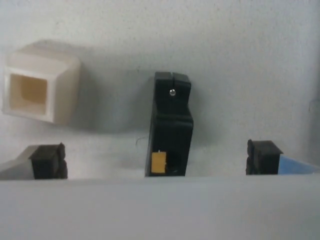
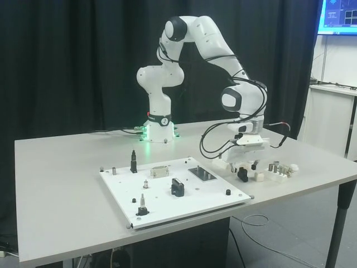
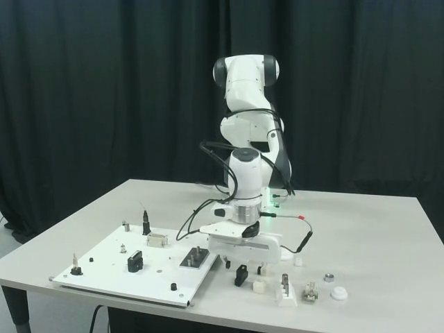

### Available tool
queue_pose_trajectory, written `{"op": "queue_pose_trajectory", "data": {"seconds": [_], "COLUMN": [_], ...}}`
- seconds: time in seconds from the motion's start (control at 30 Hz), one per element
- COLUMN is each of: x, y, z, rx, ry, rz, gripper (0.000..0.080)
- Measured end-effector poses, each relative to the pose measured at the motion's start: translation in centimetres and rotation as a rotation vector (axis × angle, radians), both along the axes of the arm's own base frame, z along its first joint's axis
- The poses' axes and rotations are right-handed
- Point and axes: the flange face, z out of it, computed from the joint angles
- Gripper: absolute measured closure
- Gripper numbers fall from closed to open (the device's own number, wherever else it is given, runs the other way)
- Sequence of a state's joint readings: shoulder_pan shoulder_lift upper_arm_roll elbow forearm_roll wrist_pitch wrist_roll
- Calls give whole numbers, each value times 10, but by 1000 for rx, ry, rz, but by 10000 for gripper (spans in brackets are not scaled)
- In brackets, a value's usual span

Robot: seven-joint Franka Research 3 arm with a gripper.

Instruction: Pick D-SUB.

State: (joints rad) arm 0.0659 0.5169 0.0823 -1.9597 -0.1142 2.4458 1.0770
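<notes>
- As the arm hung low over the grey table (image 2: pixel 67 167) off the edge of the white board (image 2: pixel 184 201), the gripper (image 1: pixel 155 162) stood wide open, one fingertip on each side of the black D-SUB plug (image 1: pixel 170 127) with a clear gap on both sides and nothing held.
- The plug lay on the bare table just off the board, and in the wrist view it sat roughly midway between the fingertips, its small screw end pointing away from the camera.
- A white cube-shaped part (image 1: pixel 42 82) with a hollow face rested near the plug but apart from it; in the second room view it showed just beside the plug, with more small parts (image 3: pixel 309 291) further along.
- The step in hand seemed to be the final descent before closing, since the fingers already bracketed the plug.
- To do it well, the gripper probably needed to come straight down until the pads flanked the plug's wider lower body, not its narrower screw end.
- The plug looked slightly tilted against the line between the fingers, so a small wrist turn might have squared the pads to its flat sides.
- Closing slowly would likely have kept the plug from skidding or twisting on the smooth table.
</notes>
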Motion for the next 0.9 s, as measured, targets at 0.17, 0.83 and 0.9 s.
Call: {"op": "queue_pose_trajectory", "data": {"seconds": [0.17,0.83,0.9], "x": [3,6,6], "y": [-1,-3,-3], "z": [-2,-7,-7], "rx": [3,-2,-2], "ry": [3,18,17], "rz": [-6,-10,-10], "gripper": [3,3,3]}}
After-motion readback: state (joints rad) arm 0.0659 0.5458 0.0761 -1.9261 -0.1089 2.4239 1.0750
